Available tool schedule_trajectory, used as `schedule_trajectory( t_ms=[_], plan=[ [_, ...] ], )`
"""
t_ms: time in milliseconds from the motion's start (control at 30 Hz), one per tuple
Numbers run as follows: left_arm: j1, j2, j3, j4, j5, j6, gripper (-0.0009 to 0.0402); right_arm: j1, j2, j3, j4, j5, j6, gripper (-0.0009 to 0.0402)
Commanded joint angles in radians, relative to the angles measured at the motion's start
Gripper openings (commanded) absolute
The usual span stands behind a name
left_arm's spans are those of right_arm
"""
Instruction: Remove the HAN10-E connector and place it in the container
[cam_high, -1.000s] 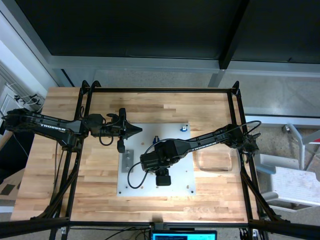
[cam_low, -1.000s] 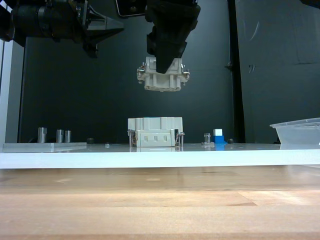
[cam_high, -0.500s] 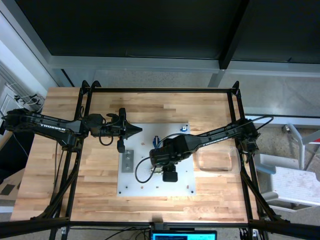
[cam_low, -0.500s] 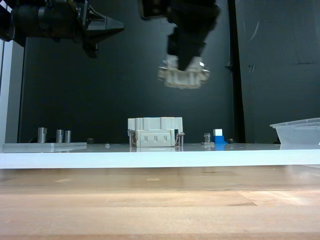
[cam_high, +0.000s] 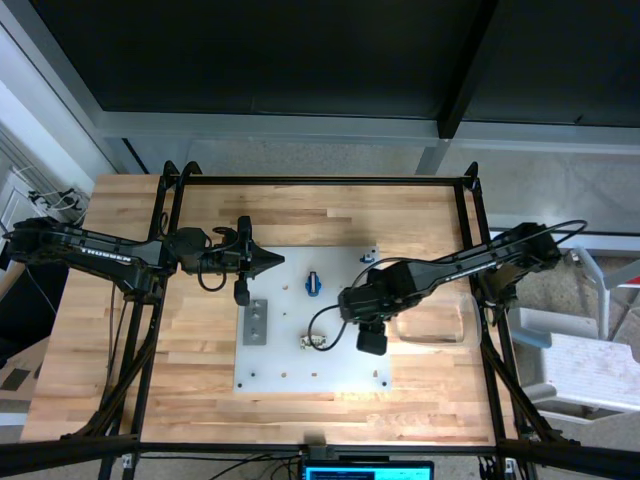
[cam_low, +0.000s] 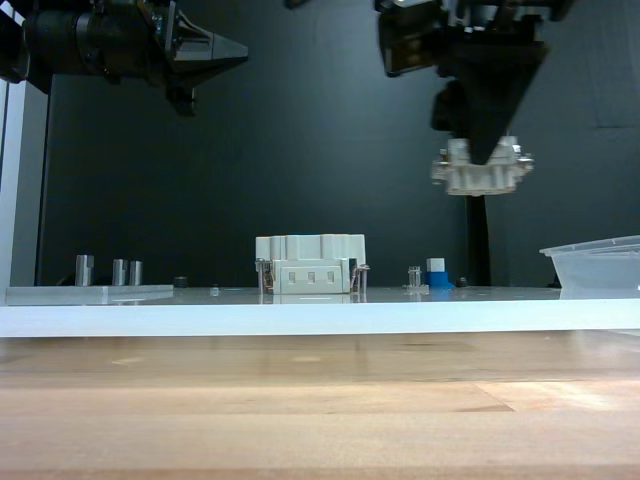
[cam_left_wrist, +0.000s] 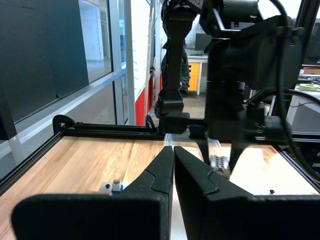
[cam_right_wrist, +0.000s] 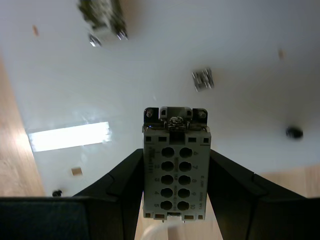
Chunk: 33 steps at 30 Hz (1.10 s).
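The HAN10-E connector (cam_low: 482, 172), a small light-grey block, hangs in the air with my right gripper (cam_low: 484, 158) shut on it. It is well above the white board (cam_low: 300, 312) and just left of the container (cam_low: 598, 262). The right wrist view looks down its pin face (cam_right_wrist: 175, 172), held between the two black fingers (cam_right_wrist: 122, 177). From above, the right gripper (cam_high: 371, 336) hides the connector and sits at the left rim of the clear container (cam_high: 467, 322). My left gripper (cam_high: 272, 259) is shut, holds nothing, and hovers over the board's far left edge.
A beige socket base (cam_low: 310, 265) stays mounted mid-board (cam_high: 316, 342). A grey plate with round holes (cam_high: 257, 322) lies at the board's left, a blue upright piece (cam_high: 313, 283) behind the middle, and a small blue-and-white block (cam_low: 436, 272) at the back right.
My right gripper has carried the connector to the right, from above the socket base to beside the container. The left arm has not moved.
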Motion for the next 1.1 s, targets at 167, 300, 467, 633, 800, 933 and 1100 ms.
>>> schedule_trajectory(
  t_ms=[167,300,467,633,800,933,1100],
  plan=[
    [0.000,0.000,0.000,0.000,0.000,0.000,0.0000,0.001,-0.108,-0.143,0.009,0.003,0.084,0.0074],
    [0.000,0.000,0.000,0.000,0.000,0.000,0.0000,0.001,-0.168,-0.211,0.011,0.012,0.132,0.0074],
    [0.000,0.000,0.000,0.000,0.000,0.000,0.0000,0.002,-0.235,-0.293,0.012,0.026,0.190,0.0074],
    [0.000,0.000,0.000,0.000,0.000,0.000,0.0000,0.006,-0.296,-0.363,0.018,0.026,0.233,0.0074],
    [0.000,0.000,0.000,0.000,0.000,0.000,0.0000,0.010,-0.349,-0.428,0.019,0.026,0.258,0.0074],
    [0.000,0.000,0.000,0.000,0.000,0.000,0.0000,0.015,-0.378,-0.476,0.030,0.026,0.275,0.0074],
    [0.000,0.000,0.000,0.000,0.000,0.000,0.0000,0.035,-0.405,-0.528,0.034,0.026,0.288,0.0074]
  ],
)
